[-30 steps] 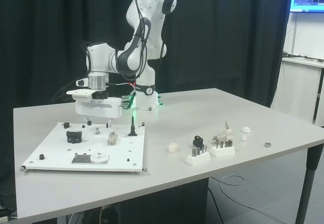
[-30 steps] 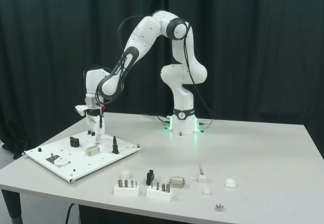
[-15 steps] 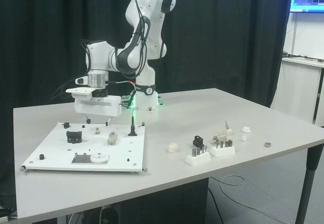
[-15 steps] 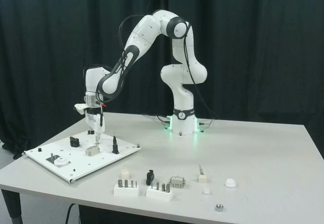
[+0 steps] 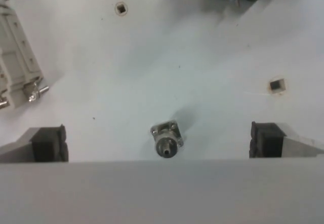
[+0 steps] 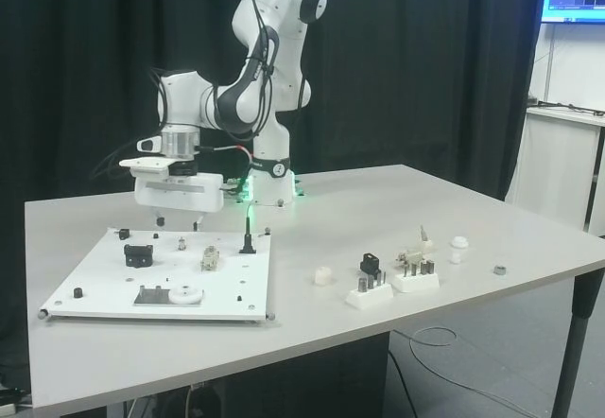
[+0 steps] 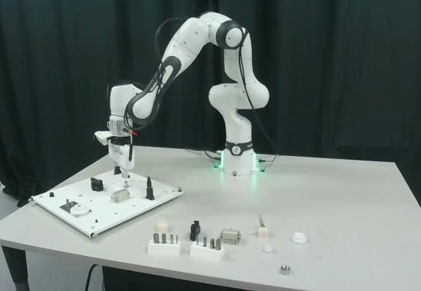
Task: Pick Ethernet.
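Risen off the white board [image 6: 104, 276], the gripper [image 5: 157, 144] hangs wide open and empty over a small metal socket [image 5: 166, 141], while the likely Ethernet plug [image 7: 262, 225] lies well apart among loose parts.

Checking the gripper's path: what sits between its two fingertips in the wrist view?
A small metal socket on the white board sits between the open fingers, untouched, in the wrist view.

Small black Ethernet plug [image 6: 370, 265] [image 7: 194, 229], upright, beside a white peg block [image 6: 369, 295], on the grey table [image 6: 397, 200]
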Available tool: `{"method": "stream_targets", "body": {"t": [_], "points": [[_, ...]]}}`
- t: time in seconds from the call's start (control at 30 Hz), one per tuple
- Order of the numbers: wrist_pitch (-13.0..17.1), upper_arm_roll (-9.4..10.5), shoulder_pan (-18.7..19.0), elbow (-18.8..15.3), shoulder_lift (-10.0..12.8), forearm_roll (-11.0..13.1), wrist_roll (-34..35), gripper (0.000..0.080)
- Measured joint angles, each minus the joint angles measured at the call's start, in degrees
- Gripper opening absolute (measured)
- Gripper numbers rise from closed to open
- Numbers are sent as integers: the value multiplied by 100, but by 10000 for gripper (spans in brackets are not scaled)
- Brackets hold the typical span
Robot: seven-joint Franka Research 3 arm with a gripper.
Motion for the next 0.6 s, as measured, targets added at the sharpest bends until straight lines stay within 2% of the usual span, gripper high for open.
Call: {"method": "stream_targets", "body": {"t": [0.3,0.6], "points": [[0,-45,8,33,-53,-105,0,800],[-42,-45,127,87,-234,-309,0,800]]}}
